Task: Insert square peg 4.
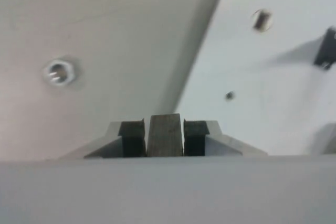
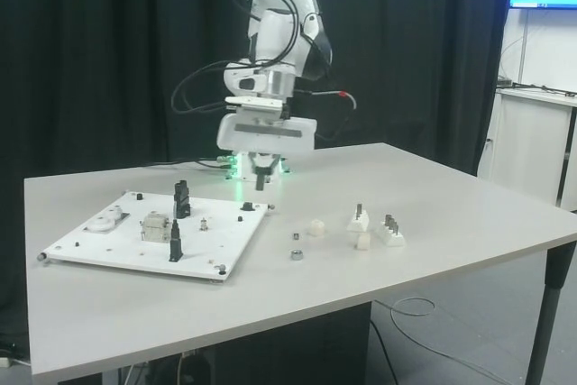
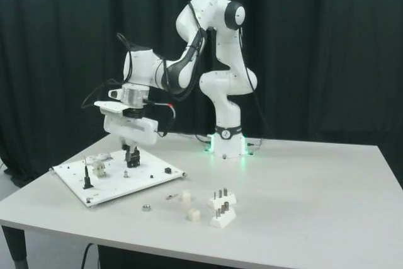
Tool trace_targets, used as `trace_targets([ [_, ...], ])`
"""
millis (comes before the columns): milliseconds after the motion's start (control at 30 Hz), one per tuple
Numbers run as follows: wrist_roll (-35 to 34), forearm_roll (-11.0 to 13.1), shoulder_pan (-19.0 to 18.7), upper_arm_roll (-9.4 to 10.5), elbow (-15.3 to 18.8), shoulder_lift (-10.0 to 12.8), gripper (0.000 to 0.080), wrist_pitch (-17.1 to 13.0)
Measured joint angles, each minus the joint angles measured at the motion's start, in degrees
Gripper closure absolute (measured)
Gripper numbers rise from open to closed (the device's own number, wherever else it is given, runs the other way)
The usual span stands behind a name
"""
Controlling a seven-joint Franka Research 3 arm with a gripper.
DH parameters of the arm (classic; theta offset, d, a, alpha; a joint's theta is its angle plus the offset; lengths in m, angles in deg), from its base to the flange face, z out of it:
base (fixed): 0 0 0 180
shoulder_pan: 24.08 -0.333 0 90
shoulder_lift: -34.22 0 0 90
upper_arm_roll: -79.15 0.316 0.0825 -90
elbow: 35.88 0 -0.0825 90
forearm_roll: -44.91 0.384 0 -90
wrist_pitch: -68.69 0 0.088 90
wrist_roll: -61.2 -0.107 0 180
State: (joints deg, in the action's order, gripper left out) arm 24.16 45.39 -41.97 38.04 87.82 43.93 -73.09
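Between my two black fingertip pads (image 1: 132, 137) sits square peg 4 (image 1: 165, 135), clamped upright with its free end pointing down at the scene below. So my hand (image 2: 261, 171) is clenched on the peg and hangs in the air above the far edge of the white assembly board (image 2: 135, 254), well clear of its surface.

From the wrist view, the board's edge runs diagonally beneath me, with bare grey tabletop (image 1: 105, 24) on one side, where a loose hex nut (image 1: 59, 72) lies. On the board I can see a small rectangular slot (image 1: 261, 19), which I judge to be the likely socket for the peg, though I cannot be sure from here.

To do this step well, I should carry the peg sideways over the board until it stands directly above that slot, then turn my wrist so the peg's flat faces line up with the slot's sides. I would descend slowly and keep the peg vertical. If one corner catches the rim, a small wiggle is better than pushing harder.
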Motion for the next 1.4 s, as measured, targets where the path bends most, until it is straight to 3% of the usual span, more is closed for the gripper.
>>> trace_targets([
  [167,6.8,0.8,2.0,0.01,-0.6,2.4,0.0648,-3.2],
  [333,14.5,3.3,3.8,0.11,-2.3,5.9,0.0648,-6.1],
  [667,30.5,12.0,9.0,2.34,-9.2,14.7,0.0648,-7.4],
  [833,36.6,14.7,12.5,4.75,-13.2,18.2,0.0648,-6.5],
  [1000,43.2,15.0,16.1,7.49,-16.8,20.2,0.0648,-4.5],
  [1200,50.2,15.0,19.5,10.25,-20.0,21.3,0.0648,-1.3],
  [1400,55.1,15.1,21.4,11.58,-22.3,21.8,0.0648,1.9],
])
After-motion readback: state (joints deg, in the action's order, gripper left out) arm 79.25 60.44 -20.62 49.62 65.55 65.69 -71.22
